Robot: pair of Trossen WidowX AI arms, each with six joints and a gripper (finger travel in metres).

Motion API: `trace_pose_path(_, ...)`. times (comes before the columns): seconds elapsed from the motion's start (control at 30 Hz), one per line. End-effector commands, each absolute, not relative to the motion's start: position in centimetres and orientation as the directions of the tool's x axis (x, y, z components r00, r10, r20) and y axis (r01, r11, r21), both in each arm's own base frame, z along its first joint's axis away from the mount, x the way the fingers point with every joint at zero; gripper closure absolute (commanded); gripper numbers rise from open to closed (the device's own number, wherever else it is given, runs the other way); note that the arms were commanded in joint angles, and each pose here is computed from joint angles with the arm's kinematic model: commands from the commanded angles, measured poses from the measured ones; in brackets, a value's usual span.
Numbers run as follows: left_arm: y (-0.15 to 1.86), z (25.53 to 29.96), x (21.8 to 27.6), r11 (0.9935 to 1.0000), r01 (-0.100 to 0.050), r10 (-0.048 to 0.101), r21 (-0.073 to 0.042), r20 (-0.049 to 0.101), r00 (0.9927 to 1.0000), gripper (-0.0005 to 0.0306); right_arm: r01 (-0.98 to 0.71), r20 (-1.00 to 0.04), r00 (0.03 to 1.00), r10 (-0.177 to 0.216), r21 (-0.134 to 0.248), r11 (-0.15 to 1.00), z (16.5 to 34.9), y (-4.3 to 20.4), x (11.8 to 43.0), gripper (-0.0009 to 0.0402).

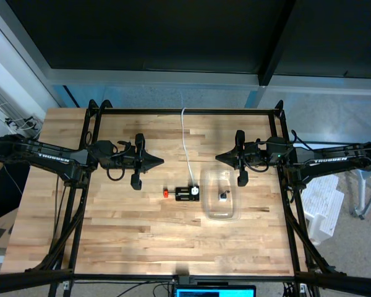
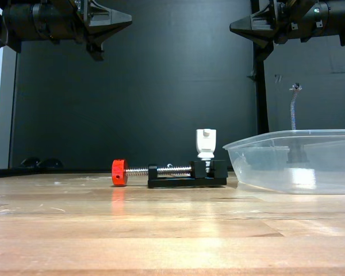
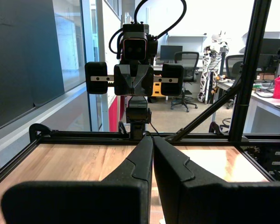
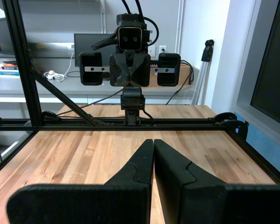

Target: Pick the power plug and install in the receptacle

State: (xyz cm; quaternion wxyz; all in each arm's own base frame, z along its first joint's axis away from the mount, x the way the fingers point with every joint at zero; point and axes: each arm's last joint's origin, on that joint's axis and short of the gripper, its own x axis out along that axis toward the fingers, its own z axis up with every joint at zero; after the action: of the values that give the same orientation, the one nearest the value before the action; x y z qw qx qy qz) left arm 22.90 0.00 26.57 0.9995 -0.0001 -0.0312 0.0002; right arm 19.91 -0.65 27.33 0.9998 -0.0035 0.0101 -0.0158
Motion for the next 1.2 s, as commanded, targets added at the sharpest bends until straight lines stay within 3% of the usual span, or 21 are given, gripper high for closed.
trace_pose_path(0.03, 0.0, 26.58, 22.9, 1.0, 0.0, 0.0, 0.0, 0.063, 0.99803, 0.03, 0.032, -0.021, 0.999, -0.032, -0.007, 0.999, 27.3, -0.7, 19.9, 0.0393)
trace_pose_path(0.7, 0.0, 26.58, 22.9, 1.0, 0.0, 0.0, 0.0, 0.063, 0.99803, 0.03, 0.031, -0.017, 0.999, -0.031, -0.005, 1.0, 27.4, -0.6, 19.9, 0.0393)
trace_pose_path(0.83, 0.01, 26.58, 22.9, 1.0, -0.001, 0.001, 0.0, 0.063, 0.99803, 0.03, 0.032, -0.026, 0.999, -0.031, 0.044, 0.999, 27.5, -0.6, 19.8, 0.0393)
trace_pose_path(1.2, 0.0, 26.58, 22.9, 1.0, 0.0, 0.0, 0.0, 0.063, 0.99803, 0.03, 0.0, -0.462, 0.887, 0.018, 0.037, 0.999, 29.9, 0.5, 18.5, 0.0393)
